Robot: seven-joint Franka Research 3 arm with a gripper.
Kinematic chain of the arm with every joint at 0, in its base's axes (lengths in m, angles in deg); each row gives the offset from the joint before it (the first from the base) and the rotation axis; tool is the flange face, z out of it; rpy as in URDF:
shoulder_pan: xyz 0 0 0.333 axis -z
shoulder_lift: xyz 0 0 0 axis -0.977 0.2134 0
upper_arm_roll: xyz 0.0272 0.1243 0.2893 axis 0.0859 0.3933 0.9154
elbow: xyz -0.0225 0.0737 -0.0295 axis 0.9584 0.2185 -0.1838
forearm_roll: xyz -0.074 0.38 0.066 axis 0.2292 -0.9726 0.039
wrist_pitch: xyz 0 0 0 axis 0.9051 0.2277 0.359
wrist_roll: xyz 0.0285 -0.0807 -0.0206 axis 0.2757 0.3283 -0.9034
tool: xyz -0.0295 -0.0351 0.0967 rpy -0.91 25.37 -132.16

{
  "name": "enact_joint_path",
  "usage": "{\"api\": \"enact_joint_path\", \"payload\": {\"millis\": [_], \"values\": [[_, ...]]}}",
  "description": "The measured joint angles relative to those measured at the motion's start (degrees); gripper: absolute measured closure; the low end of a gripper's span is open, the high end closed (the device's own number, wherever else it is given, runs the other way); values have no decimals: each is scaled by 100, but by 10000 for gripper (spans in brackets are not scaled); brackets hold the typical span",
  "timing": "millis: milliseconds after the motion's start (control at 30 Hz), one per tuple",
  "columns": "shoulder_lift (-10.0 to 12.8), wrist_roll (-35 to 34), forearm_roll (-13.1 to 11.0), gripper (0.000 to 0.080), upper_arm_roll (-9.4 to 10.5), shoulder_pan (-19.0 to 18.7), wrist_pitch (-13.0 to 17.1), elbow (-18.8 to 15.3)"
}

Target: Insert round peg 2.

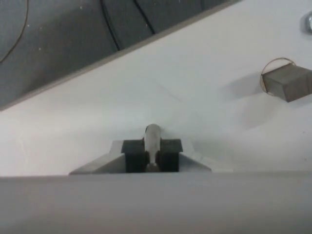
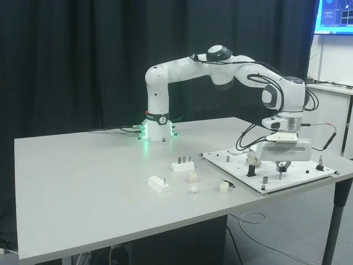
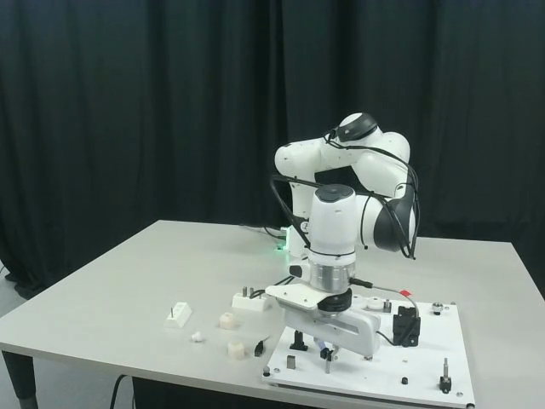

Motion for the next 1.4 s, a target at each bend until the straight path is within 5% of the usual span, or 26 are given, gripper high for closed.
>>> {"api": "enact_joint_path", "payload": {"millis": [500,1033,1367,1400], "values": [[1,0,64,742,28,3,7,26],[27,0,127,742,295,101,237,27],[24,171,437,742,343,105,325,112],[22,203,482,557,340,105,325,134]]}}
